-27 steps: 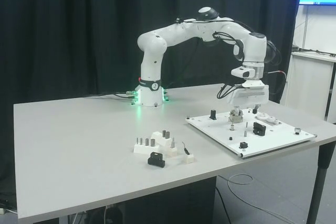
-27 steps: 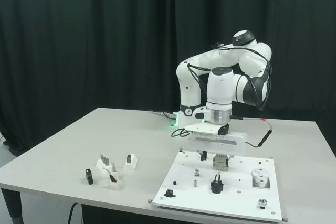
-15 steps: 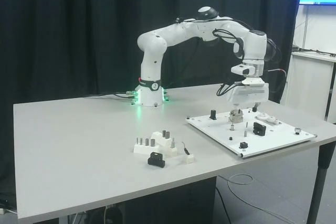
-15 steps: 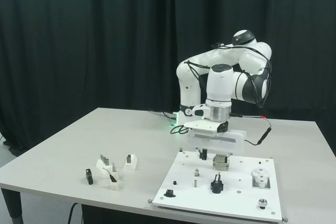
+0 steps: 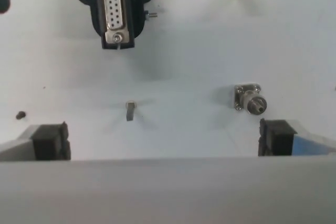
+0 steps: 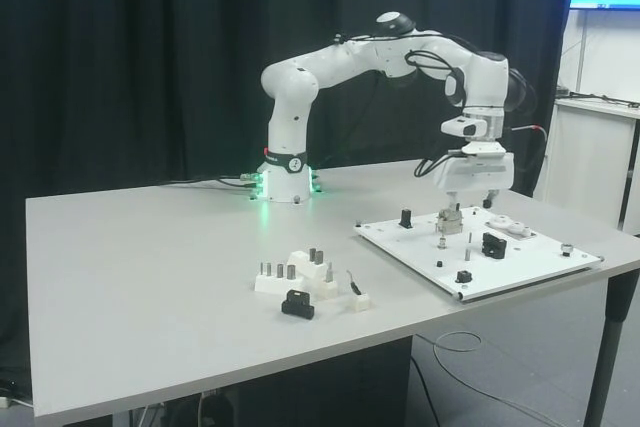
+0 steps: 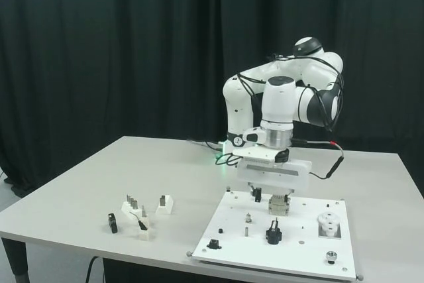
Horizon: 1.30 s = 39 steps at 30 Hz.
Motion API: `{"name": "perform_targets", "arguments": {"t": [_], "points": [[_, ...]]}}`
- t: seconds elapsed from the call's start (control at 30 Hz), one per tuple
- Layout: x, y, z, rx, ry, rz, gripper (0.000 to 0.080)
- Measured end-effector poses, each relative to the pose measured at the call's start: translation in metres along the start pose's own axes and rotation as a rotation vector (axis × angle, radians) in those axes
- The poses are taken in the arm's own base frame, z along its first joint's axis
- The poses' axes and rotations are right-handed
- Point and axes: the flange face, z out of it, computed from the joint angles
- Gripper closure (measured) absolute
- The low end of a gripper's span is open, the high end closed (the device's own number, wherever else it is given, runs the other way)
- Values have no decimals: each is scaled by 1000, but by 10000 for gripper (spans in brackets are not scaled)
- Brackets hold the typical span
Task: Pick USB.
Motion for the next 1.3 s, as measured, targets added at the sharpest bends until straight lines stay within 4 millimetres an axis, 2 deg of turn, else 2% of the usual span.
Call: {"name": "perform_targets", "arguments": {"t": [0.5,0.9,1.3], "points": [[17,17,-13,2,16,16,3],[35,25,-12,11,26,10,3],[44,26,-7,32,17,30,3]]}}
